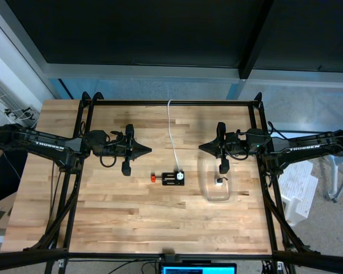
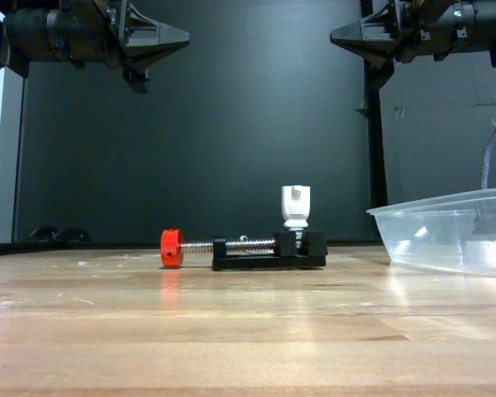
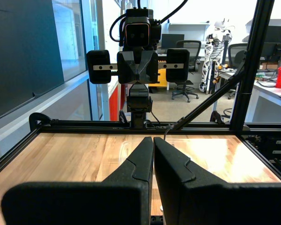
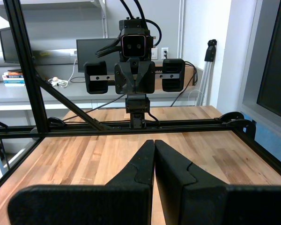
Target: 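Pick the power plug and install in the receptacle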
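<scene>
The receptacle is a small white block standing upright in a black mini-vise with a red-orange knob, at mid-table. The low view shows the receptacle rising above the vise. The power plug is a tiny dark piece inside the clear tray, beside a small white cube. My left gripper hovers high, left of the vise, shut and empty. My right gripper hovers high over the tray's far left edge, shut and empty. The two point at each other.
A long white cable runs from the receptacle to the table's far edge. A black frame borders the wooden table. The clear tray sits low at the right in the low view.
</scene>
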Motion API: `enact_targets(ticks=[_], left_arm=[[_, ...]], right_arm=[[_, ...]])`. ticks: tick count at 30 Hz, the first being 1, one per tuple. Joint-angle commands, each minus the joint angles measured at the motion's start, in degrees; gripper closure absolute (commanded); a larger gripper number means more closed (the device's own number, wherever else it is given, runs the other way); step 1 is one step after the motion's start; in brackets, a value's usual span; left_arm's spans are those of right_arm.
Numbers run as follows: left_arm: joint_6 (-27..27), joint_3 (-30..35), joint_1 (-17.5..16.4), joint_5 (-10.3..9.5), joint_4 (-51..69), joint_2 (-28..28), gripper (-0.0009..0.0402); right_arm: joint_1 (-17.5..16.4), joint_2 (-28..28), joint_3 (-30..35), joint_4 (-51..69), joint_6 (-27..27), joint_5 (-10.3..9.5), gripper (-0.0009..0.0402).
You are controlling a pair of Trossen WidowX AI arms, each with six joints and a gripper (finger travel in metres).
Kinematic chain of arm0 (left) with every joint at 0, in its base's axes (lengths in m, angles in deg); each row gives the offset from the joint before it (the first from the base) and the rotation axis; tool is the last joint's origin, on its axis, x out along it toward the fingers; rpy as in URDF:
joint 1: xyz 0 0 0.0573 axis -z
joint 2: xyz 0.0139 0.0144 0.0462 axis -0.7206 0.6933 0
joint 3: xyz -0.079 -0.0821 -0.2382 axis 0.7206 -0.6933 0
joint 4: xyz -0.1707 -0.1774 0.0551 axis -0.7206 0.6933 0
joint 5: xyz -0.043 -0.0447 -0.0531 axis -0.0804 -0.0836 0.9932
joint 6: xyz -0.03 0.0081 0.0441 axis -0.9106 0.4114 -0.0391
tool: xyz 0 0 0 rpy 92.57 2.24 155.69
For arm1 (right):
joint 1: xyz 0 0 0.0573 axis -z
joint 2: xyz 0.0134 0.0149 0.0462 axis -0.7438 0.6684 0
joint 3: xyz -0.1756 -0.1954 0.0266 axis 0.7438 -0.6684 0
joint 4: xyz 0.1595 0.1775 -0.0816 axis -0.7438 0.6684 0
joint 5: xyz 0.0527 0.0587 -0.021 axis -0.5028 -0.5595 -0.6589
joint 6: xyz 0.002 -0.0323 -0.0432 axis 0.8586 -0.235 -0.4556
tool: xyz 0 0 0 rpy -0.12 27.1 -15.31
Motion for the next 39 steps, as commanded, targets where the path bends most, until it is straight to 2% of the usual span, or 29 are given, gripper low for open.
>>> enact_targets(ticks=[1,24,31,39], left_arm=[[0.0,0.0,0.0,0.00,0.0,0.0,0.0393],[0.0,0.0,0.0,0.00,0.0,0.0,0.0393],[0.0,0.0,0.0,0.00,0.0,0.0,0.0393],[0.0,0.0,0.0,0.00,0.0,0.0,0.0393]], right_arm=[[0.0,0.0,0.0,0.0,0.0,0.00,0.0393],[0.0,-0.1,0.4,1.0,0.5,-0.02,0.0393],[-0.4,-1.3,7.1,19.5,0.5,-0.20,0.0393],[-3.8,-1.6,14.6,39.2,0.3,0.00,0.0393]])
